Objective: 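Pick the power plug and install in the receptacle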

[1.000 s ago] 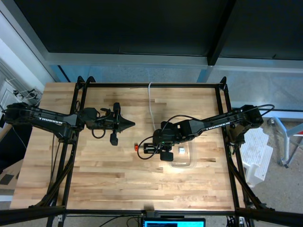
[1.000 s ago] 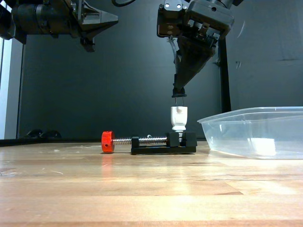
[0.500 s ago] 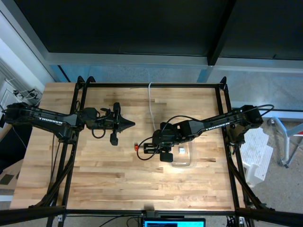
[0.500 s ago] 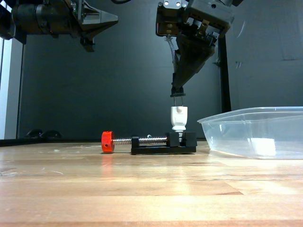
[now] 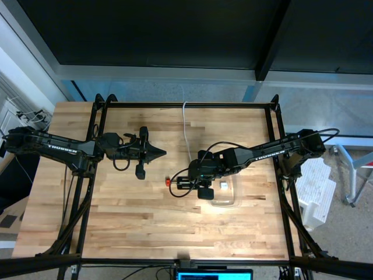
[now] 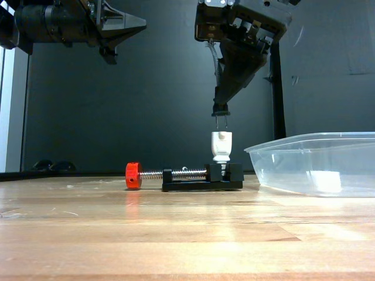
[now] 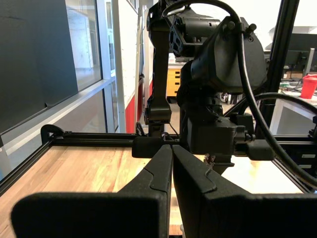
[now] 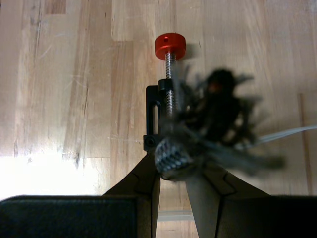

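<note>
In the low view my right gripper (image 6: pixel 221 109) is shut on the small black power plug (image 6: pixel 221 111), whose two prongs point down just above the white receptacle (image 6: pixel 221 145). The receptacle stands upright in a black clamp block (image 6: pixel 202 177) with a red knob (image 6: pixel 133 175). The right wrist view shows the blurred plug (image 8: pixel 171 156) between my fingers, over the clamp (image 8: pixel 157 116) and the red knob (image 8: pixel 170 45). From above, the right gripper (image 5: pixel 197 176) hides the receptacle; its white cable (image 5: pixel 186 131) runs toward the far edge. My left gripper (image 5: pixel 158 153) hangs shut at the left, well off the table.
A clear plastic tray (image 6: pixel 275 167) sits just right of the clamp, with a small white block (image 6: pixel 324 180) inside it. In the high view the tray (image 5: pixel 235 198) lies under the right arm. A black frame borders the wooden table (image 5: pixel 128 216).
The right gripper and the plug have risen slightly, so the prongs stand a little higher above the receptacle. The left arm has not moved.
</note>
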